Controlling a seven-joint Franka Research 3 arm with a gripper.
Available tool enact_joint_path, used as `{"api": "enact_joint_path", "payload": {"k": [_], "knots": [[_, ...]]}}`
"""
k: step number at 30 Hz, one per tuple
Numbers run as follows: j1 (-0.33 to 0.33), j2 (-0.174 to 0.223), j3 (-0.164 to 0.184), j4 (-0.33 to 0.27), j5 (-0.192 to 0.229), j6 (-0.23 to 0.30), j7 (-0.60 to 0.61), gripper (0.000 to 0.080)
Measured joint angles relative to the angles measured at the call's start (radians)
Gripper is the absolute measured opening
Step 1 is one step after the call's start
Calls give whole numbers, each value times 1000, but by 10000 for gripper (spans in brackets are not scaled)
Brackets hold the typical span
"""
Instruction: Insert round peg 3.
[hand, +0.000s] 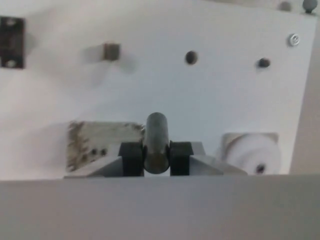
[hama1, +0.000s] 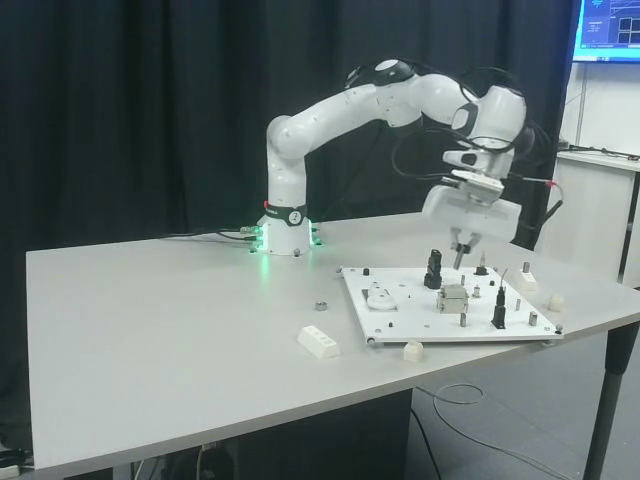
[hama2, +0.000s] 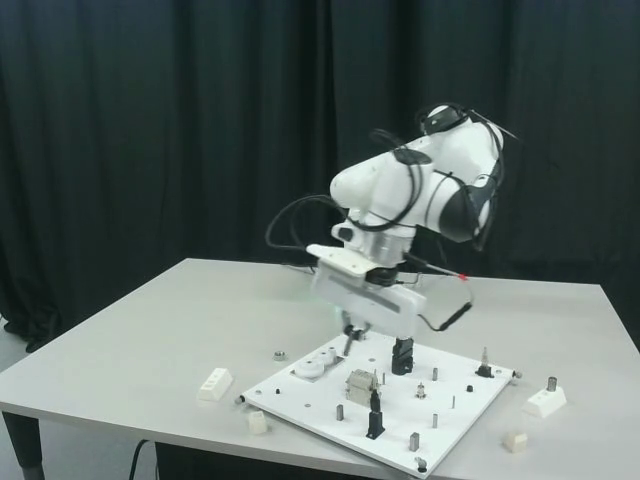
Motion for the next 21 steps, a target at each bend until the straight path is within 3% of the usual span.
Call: {"api": "enact_joint_path", "payload": {"k": [10,21], "knots": [[-85,-55,-16,-14,131,0,-210,108],[-160,-91,-9,-14,250,-13,-334,108]]}}
